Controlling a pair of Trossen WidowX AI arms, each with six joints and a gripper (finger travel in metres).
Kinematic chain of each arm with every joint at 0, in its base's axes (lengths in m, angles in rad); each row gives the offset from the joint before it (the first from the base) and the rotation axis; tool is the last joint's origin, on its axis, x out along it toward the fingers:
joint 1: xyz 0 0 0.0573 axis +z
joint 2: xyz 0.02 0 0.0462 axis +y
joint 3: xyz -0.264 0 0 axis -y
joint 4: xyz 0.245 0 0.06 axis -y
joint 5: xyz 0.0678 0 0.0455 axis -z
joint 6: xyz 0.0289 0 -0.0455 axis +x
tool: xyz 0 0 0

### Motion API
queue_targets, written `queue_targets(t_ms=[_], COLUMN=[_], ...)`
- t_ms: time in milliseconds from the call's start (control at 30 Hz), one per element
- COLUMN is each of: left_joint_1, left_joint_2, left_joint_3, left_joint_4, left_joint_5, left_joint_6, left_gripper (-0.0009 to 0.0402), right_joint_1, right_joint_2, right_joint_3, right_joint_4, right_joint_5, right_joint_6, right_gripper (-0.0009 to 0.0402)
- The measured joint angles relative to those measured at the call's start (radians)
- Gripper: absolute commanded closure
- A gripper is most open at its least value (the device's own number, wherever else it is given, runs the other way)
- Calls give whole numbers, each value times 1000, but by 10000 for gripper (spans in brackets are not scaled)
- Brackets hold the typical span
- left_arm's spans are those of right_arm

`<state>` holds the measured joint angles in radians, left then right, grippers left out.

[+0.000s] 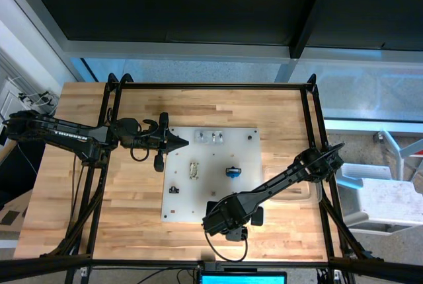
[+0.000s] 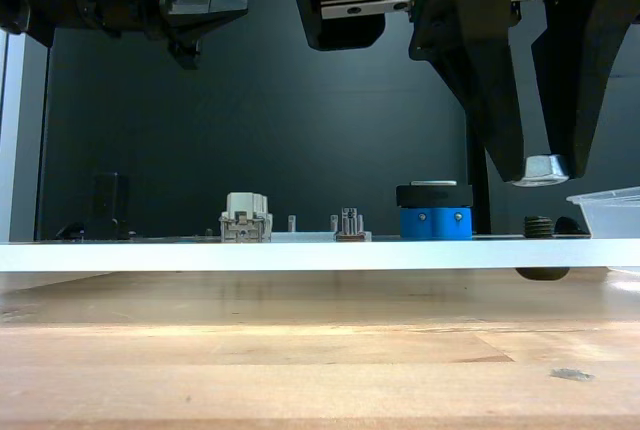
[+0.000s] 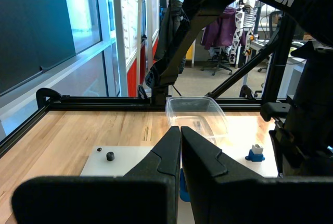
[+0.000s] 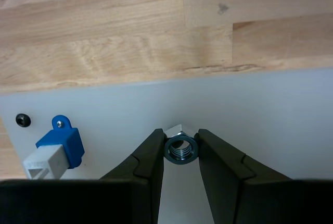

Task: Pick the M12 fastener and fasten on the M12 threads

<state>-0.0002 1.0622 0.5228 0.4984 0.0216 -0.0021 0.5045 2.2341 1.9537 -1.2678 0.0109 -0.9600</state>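
Note:
The silver M12 nut (image 2: 541,170) is pinched between the fingertips of my right gripper (image 2: 545,162), which is shut on it. The right wrist view shows the nut (image 4: 180,148) with its threaded hole, clamped by my right gripper (image 4: 180,139) over the white board (image 4: 270,120). In the low view it hangs a short way above the bare, ribbed black stud (image 2: 540,224) and lines up with it. In the high view my right gripper (image 1: 228,223) hovers over the board's near edge and hides the stud. My left gripper (image 1: 177,141) is shut and empty, raised at the board's left edge.
A clear tray (image 1: 291,188) stands on the table right of the white board (image 1: 198,198). On the board are a blue-and-black fitting (image 2: 435,216), a beige connector (image 2: 246,220) and small posts. A blue clip (image 4: 60,146) lies near the right fingers.

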Motion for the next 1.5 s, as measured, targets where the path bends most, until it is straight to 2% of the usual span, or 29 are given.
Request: queue_targets(t_ms=[333,667,967,1500], left_joint_1=[0,0,0,0], left_joint_2=[0,0,0,0], left_joint_3=[0,0,0,0], left_joint_4=[0,0,0,0], left_joint_5=[0,0,0,0], left_joint_6=[0,0,0,0], left_gripper=[393,393,393,393], right_joint_1=[-21,-20,-15,-7], right_joint_2=[0,-20,-27,-35], right_joint_3=[-5,-82,-101,-145], right_joint_4=[23,66,79,155], right_joint_5=[-3,-4,-15,-13], right_joint_6=[1,5,9,10], right_gripper=[365,365,365,365])
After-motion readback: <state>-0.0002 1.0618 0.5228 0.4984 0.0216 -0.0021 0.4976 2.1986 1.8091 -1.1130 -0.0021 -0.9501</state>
